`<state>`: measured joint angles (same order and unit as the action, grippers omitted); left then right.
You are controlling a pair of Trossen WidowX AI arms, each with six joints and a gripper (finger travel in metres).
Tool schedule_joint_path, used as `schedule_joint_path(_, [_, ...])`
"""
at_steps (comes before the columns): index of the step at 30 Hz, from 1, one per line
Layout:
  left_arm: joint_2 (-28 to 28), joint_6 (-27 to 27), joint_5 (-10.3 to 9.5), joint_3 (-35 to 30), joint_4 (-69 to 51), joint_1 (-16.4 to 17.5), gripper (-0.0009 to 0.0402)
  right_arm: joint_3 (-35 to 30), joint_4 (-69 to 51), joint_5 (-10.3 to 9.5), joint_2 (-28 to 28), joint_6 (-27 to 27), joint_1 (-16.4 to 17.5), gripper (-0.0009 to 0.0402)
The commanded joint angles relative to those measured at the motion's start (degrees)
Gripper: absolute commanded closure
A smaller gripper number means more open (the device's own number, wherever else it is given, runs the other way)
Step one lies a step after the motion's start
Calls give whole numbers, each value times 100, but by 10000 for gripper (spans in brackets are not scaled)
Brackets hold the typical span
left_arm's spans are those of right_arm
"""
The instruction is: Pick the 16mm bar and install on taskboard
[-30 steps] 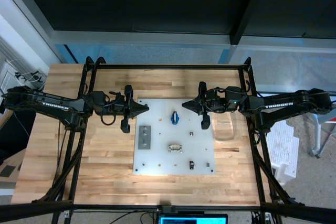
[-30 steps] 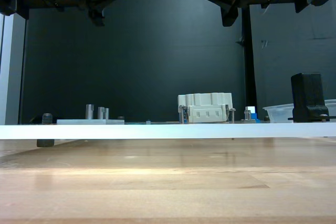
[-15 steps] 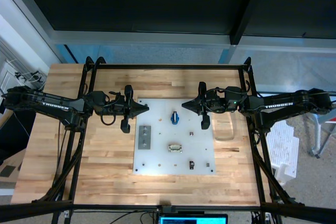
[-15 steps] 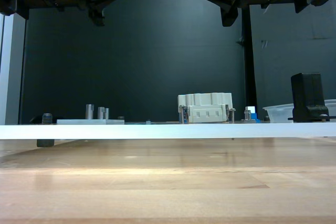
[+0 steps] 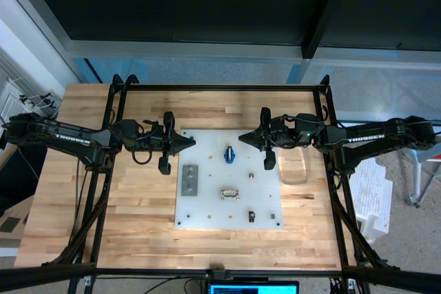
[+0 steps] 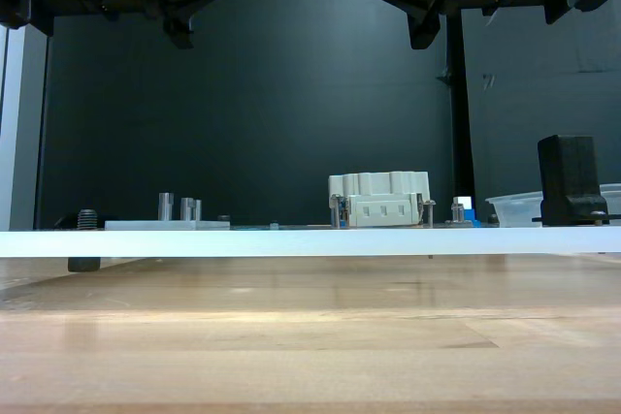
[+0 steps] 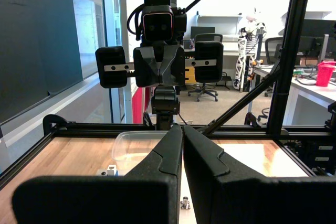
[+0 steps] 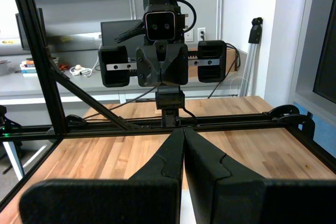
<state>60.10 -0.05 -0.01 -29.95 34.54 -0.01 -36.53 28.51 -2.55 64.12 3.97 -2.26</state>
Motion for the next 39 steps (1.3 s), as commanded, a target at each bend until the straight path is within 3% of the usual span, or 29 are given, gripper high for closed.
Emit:
schedule_joint_path(1, [0, 0, 0, 0, 0, 0, 393, -2, -2, 0, 2, 4, 0, 393])
schedule_joint_path(39, [0, 0, 0, 0, 0, 2, 393, -2, -254, -2, 2, 4, 0, 393])
